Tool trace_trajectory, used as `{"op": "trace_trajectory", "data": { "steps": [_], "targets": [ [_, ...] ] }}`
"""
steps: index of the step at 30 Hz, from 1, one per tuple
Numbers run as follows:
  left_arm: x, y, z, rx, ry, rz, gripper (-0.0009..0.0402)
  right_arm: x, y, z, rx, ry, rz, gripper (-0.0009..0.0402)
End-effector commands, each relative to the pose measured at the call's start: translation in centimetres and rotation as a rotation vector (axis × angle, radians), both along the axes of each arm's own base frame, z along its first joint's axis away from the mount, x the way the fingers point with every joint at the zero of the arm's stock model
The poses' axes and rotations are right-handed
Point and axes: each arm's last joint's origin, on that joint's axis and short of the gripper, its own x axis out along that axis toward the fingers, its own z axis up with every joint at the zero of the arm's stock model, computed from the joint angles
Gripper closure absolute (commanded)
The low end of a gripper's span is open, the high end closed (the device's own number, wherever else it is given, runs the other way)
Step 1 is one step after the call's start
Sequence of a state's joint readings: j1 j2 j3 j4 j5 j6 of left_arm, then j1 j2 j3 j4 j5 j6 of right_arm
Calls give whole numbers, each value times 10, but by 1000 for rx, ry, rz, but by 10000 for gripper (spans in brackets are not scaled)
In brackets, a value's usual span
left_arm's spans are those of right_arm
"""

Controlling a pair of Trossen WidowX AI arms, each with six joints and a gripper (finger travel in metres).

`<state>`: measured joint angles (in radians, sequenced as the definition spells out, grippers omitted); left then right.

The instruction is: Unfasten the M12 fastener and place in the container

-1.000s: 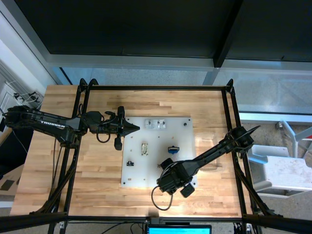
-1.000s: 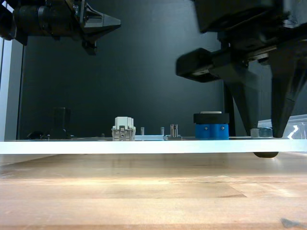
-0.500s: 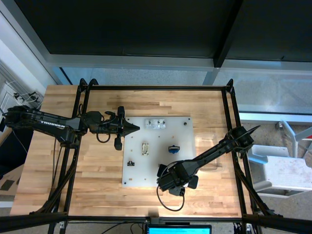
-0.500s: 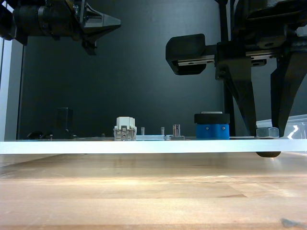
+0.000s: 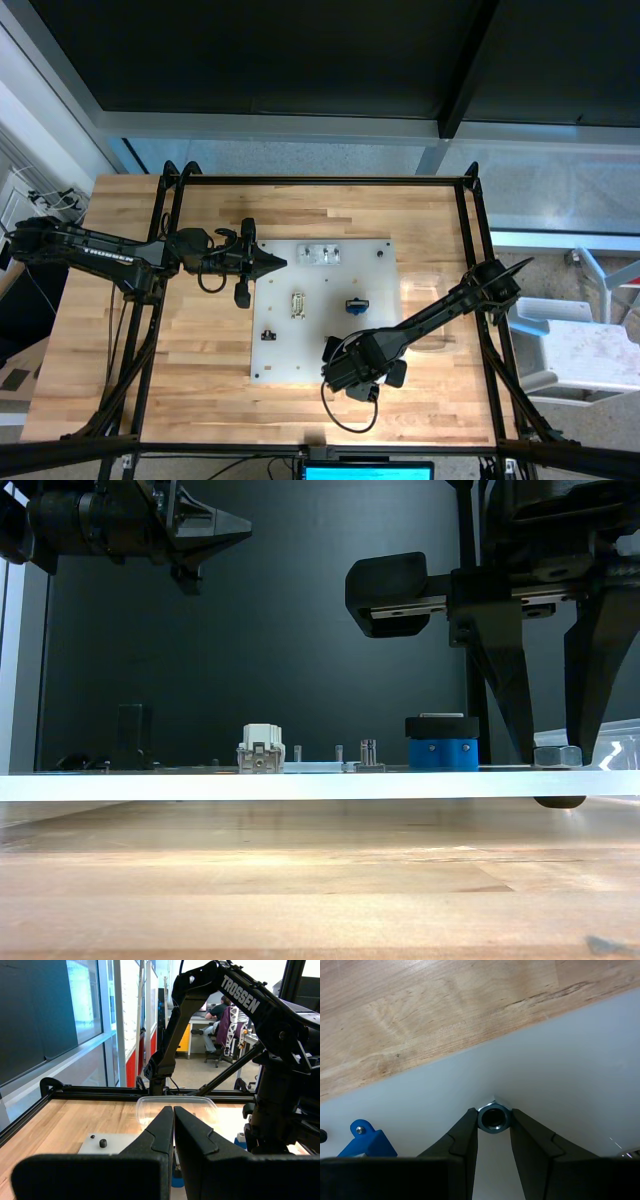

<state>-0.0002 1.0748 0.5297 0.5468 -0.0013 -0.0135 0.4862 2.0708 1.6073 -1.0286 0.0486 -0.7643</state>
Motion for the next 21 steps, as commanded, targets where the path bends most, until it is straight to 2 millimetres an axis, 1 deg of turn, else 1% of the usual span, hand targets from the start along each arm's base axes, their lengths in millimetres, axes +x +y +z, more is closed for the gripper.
{"op": "trace_trajectory", "data": {
  "steps": [1, 9, 12, 14, 17, 21],
  "targets": [
    [0, 0, 0, 0, 0, 0, 393, 1, 1, 2, 7, -11, -1, 303],
    [0, 0, 0, 0, 0, 0, 393, 0, 2, 2, 4, -6, 3, 208],
    [0, 0, 0, 0, 0, 0, 393, -1, 3, 4, 6, -10, 5, 181],
    [0, 0, 0, 0, 0, 0, 393, -3, 4, 8, 14, -17, -44, 168],
    [0, 0, 0, 0, 0, 0, 393, -5, 4, 15, 39, -29, -206, 157],
    [0, 0, 0, 0, 0, 0, 393, -9, 3, 29, 109, -53, -612, 161]
  ]
}}
